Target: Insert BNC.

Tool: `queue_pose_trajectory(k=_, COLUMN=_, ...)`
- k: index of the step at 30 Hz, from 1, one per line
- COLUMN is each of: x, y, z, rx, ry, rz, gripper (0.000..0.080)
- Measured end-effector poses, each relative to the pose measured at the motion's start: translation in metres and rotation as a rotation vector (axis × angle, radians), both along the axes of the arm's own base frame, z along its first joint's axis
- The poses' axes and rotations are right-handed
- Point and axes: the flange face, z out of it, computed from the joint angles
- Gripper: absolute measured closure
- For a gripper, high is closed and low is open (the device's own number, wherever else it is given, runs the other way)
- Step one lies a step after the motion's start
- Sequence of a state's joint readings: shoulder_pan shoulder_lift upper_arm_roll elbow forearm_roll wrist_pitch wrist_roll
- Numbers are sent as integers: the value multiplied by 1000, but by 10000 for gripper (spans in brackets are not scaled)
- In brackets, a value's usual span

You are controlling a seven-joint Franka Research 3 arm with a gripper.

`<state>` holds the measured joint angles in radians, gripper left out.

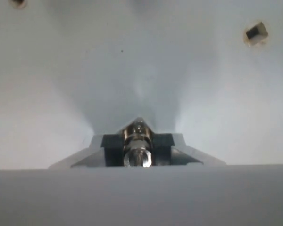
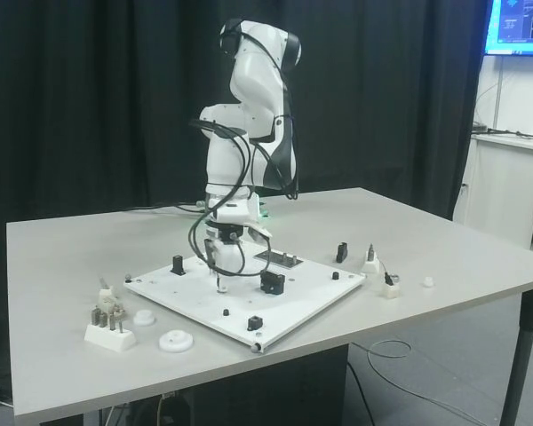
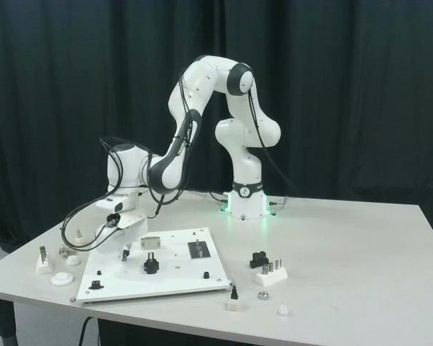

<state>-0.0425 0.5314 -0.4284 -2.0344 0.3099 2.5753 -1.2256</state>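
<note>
Now | gripper point(image 1: 137, 153) clamped on BNC connector point(image 1: 137, 143) | above white board point(image 2: 249, 297)

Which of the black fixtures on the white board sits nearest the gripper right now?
The black fixture mid-board, just beside the gripper; the other black parts sit out toward the white board's edges.

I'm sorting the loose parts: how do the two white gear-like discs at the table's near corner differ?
In the first room view the front disc looks wider than the rear disc. The front disc lies nearer the table edge; the rear disc lies closer to the white board. Both are white, flat on the grey table, off the board.
</note>
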Motion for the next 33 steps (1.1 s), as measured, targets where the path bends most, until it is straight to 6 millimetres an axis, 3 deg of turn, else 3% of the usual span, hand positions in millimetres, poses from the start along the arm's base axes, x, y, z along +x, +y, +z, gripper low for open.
queue_pose_trajectory(k=33, x=1, y=-4, z=0, rx=48, ry=-24, rz=-511, gripper=682)
